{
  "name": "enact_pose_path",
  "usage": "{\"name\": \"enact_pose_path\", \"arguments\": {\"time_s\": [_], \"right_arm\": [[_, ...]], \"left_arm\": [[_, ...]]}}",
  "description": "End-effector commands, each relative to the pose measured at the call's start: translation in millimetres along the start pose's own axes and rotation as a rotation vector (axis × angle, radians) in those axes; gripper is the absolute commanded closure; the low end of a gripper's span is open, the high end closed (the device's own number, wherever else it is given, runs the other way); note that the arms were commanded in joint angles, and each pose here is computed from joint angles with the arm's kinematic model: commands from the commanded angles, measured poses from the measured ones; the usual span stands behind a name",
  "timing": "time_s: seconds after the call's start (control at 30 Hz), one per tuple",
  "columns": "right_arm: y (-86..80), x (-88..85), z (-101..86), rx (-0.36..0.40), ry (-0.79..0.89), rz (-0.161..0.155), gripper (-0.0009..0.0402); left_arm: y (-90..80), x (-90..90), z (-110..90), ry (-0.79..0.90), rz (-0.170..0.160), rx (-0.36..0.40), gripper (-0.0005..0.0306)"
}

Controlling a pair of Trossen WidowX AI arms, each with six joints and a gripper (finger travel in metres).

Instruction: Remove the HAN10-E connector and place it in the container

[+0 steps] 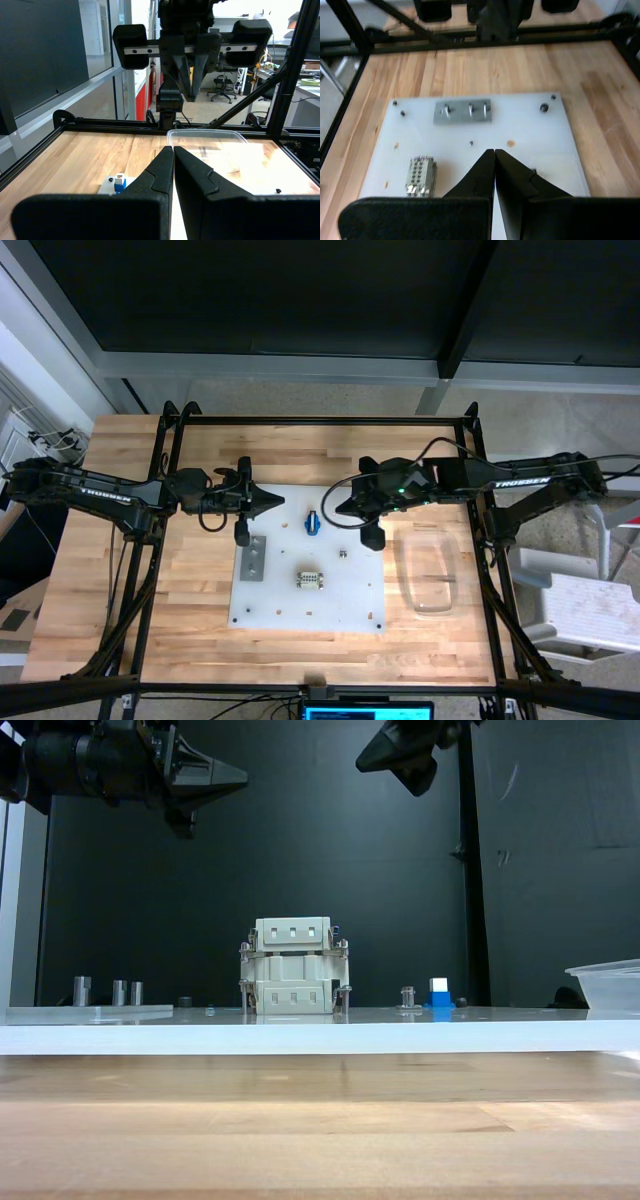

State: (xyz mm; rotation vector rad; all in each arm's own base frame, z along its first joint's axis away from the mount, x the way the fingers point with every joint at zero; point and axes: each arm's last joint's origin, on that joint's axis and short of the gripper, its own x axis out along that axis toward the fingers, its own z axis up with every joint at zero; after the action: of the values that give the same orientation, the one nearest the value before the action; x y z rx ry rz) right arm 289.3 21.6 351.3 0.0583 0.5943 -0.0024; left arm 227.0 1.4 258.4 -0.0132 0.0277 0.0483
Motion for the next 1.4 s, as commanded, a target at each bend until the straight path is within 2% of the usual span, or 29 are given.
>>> {"name": "enact_pose_path", "arguments": {"time_s": [0.03,0.23,0.47,0.83,1.3,1.4], "right_arm": [[7.0,3.1,11.5,0.006,0.073,0.006,0.0393],[16.4,15.9,30.1,0.039,0.226,-0.009,0.0393],[21.6,33.7,43.5,0.069,0.402,-0.041,0.0393],[36.8,65.7,53.9,0.089,0.552,-0.058,0.0393],[61.6,105.4,54.2,0.091,0.623,-0.051,0.0393],[66.8,114.6,51.8,0.097,0.642,-0.022,0.0393]], "left_arm": [[0.0,0.1,0,0.0,0.0,0.0,0.03],[0.1,0.1,0,0.0,0.0,0.0,0.03],[0.1,0.0,0,0.0,0.0,0.0,0.03],[0.1,0.1,0,0.0,0.0,0.0,0.03],[0.1,0.0,0,0.0,0.0,0.0,0.03],[0.1,0.0,0,-0.001,0.0,0.0,0.03]]}}
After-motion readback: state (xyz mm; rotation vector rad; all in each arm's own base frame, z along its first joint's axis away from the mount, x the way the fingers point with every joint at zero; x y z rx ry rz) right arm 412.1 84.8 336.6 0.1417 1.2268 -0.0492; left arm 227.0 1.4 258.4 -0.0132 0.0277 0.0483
